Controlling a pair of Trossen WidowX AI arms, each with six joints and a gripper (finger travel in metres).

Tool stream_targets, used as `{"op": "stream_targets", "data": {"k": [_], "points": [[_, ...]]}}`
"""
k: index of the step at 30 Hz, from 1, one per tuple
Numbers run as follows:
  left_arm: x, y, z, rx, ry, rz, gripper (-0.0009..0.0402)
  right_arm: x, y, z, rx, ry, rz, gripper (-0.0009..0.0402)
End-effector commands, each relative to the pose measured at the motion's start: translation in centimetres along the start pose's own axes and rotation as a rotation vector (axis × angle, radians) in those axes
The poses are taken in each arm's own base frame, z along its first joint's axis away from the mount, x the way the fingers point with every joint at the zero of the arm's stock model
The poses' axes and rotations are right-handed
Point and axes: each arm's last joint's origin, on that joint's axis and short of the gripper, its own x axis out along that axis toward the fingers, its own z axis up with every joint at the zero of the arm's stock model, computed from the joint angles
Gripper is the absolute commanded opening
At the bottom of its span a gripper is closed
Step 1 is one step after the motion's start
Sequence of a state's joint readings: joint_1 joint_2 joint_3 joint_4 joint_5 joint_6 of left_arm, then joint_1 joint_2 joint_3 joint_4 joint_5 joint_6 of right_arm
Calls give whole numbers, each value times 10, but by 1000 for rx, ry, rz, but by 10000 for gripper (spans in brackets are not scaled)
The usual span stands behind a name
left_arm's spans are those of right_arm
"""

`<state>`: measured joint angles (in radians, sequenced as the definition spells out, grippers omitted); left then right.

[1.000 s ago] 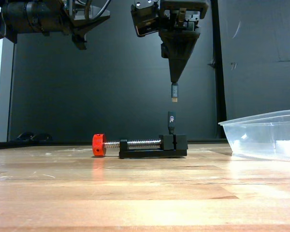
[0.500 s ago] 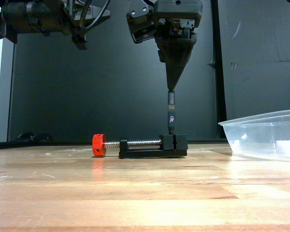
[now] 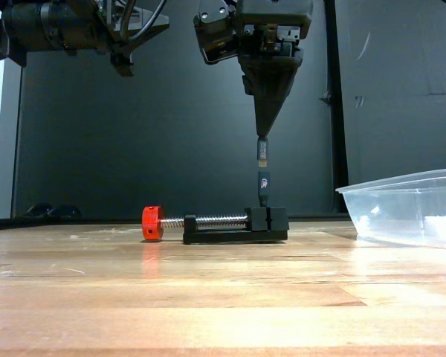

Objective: Pick the USB-C connector and install on taskboard

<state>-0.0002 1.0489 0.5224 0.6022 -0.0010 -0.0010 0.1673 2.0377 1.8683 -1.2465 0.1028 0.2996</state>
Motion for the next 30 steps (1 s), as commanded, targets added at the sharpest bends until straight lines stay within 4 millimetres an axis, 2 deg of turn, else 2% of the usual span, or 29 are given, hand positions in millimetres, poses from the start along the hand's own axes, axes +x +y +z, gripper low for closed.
{"op": "stream_targets", "data": {"k": [1,30], "points": [[0,0,0,0,0,0,0,0,0,0,-8,-2,-1,0],[0,0,0,0,0,0,0,8,2,-1,-24,6,-3,0]]}}
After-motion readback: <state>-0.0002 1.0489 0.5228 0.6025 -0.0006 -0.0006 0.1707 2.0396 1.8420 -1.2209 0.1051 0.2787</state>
